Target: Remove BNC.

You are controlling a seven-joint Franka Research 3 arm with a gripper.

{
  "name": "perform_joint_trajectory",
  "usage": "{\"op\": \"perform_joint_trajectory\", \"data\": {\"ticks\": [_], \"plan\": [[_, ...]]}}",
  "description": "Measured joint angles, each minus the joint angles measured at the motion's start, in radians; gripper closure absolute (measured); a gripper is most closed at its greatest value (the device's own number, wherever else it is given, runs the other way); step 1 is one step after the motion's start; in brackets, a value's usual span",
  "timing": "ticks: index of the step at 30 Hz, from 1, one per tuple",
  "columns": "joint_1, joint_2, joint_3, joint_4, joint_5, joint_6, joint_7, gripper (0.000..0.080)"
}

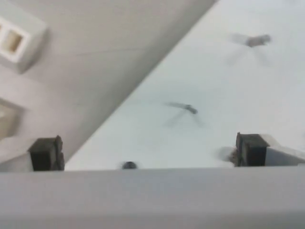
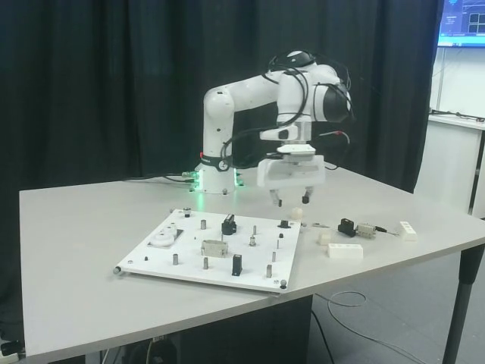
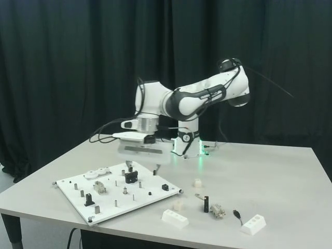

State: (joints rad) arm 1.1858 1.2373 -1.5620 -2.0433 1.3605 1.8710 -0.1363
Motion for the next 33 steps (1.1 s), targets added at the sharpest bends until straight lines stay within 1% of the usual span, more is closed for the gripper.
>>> {"op": "perform_joint_trajectory", "data": {"ticks": [8,13,18,20,23,26,33], "plan": [[-0.09,0.01,-0.005,0.049,-0.003,-0.081,-0.009,0.0003],[-0.138,0.025,-0.006,0.093,-0.018,-0.131,-0.037,0.0003],[-0.18,0.039,-0.005,0.132,-0.028,-0.173,-0.028,0.0003],[-0.195,0.041,-0.004,0.143,-0.032,-0.182,-0.002,0.0003],[-0.213,0.042,-0.002,0.152,-0.033,-0.189,0.068,0.0003],[-0.228,0.042,-0.001,0.154,-0.033,-0.191,0.141,0.0003],[-0.251,0.043,0.001,0.154,-0.033,-0.2,0.263,0.0003]]}}
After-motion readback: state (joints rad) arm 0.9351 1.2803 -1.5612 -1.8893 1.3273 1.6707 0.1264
